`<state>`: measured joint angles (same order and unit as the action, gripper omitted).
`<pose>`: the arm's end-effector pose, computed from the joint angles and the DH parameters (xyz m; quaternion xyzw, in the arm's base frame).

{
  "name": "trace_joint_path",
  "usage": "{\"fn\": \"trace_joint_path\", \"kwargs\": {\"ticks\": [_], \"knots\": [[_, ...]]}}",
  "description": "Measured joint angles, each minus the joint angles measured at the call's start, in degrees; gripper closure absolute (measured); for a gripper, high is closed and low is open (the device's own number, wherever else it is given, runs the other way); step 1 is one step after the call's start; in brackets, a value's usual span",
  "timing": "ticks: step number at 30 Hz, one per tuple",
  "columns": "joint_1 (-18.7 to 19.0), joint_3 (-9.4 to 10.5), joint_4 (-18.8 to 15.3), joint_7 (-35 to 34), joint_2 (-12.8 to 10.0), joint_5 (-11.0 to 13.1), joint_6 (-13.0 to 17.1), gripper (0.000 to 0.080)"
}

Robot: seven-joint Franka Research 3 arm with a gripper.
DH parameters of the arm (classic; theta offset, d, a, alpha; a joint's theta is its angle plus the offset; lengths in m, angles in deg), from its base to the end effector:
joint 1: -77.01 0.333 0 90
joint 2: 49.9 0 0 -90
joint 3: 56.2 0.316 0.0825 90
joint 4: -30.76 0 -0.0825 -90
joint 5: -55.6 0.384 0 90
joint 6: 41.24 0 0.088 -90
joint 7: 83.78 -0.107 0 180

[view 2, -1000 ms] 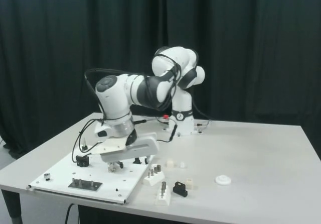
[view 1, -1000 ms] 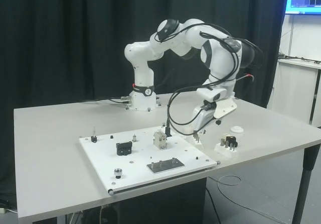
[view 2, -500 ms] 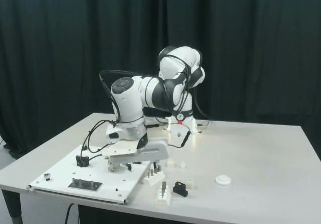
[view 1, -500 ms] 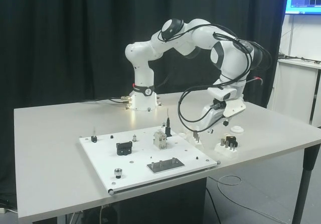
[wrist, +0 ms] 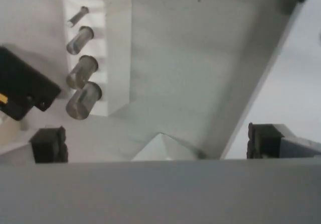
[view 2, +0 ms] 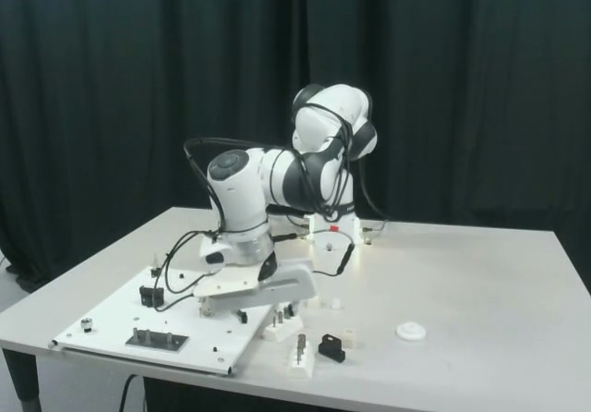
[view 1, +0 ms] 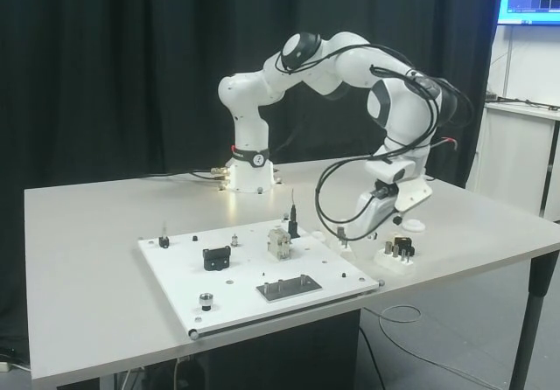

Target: Pick round peg 4.

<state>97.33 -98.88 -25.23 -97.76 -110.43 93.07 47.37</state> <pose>0.7457 -0.0144 0.2735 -0.9581 0.2494 0.1408 0.0002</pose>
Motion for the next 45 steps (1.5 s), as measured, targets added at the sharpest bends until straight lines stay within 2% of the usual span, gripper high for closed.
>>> {"fn": "trace_joint_path", "kwargs": {"ticks": [5, 10, 15, 19, 24, 30, 35, 38, 42, 45], "knots": [[0.5, 0.87, -2.0, 2.4, 0.7, -0.6, 1.0, 0.0003], [1.6, 2.01, -5.0, 2.8, 1.9, -2.2, 2.7, 0.0003], [3.0, 3.73, -9.1, 2.8, 4.1, -5.2, 5.9, 0.0003], [4.1, 5.81, -13.5, 2.2, 6.7, -8.3, 9.8, 0.0003], [4.9, 9.13, -20.6, -1.1, 11.2, -12.2, 16.8, 0.0003], [4.9, 12.81, -30.9, -3.9, 17.4, -15.9, 28.1, 0.0003], [4.8, 14.10, -39.4, -3.9, 21.7, -16.1, 38.2, 0.0003], [4.8, 14.68, -43.3, -3.9, 23.6, -16.0, 43.6, 0.0003], [4.7, 15.39, -46.7, -3.7, 25.1, -15.5, 49.2, 0.0003], [4.7, 15.98, -48.0, -3.3, 25.6, -15.2, 51.7, 0.0003]]}}
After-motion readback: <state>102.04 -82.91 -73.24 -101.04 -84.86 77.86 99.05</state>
